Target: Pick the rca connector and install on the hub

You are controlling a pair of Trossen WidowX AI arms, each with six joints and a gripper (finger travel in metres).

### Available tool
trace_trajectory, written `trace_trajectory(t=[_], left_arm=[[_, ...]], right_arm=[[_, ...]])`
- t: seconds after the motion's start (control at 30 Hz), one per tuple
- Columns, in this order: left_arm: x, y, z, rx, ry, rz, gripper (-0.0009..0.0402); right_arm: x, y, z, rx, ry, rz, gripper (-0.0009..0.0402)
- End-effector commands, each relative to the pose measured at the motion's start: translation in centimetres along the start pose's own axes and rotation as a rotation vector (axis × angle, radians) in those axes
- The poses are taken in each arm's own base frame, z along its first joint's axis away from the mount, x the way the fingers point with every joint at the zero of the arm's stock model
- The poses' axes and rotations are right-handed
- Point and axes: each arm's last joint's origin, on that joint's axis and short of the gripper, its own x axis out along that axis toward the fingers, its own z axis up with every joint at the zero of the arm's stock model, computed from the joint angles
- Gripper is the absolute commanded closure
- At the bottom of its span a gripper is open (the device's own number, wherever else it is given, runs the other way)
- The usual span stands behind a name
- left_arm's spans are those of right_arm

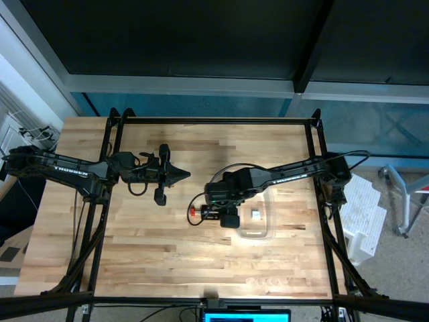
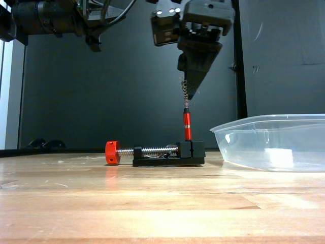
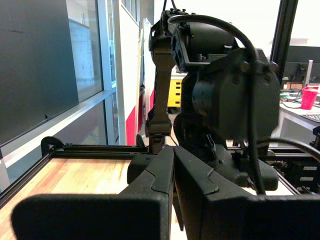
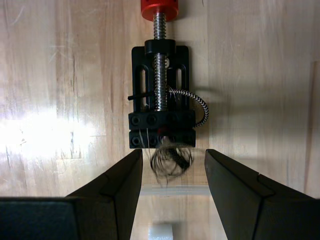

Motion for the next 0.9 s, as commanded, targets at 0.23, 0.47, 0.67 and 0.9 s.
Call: trace_trajectory(t=[0.23, 0.47, 0.67, 0.9], left_arm=[[0.0, 0.0, 0.0, 0.0, 0.0, 0.0, 0.0393], [0.0, 0.0, 0.0, 0.0, 0.0, 0.0, 0.0393], [0.0, 0.0, 0.0, 0.0, 0.0, 0.0, 0.0393], [0.0, 0.0, 0.0, 0.0, 0.0, 0.0, 0.0393]], right_arm=[[-1.0, -0.5, -3.2, 0.004, -0.111, 0.023, 0.0221], [-1.1, -0.5, -4.1, 0.002, -0.126, 0.028, 0.0222], [-1.1, -0.5, -4.1, -0.003, -0.13, 0.029, 0.0236], [-2.2, -0.6, -4.4, -0.037, -0.155, 0.031, 0.0263]])
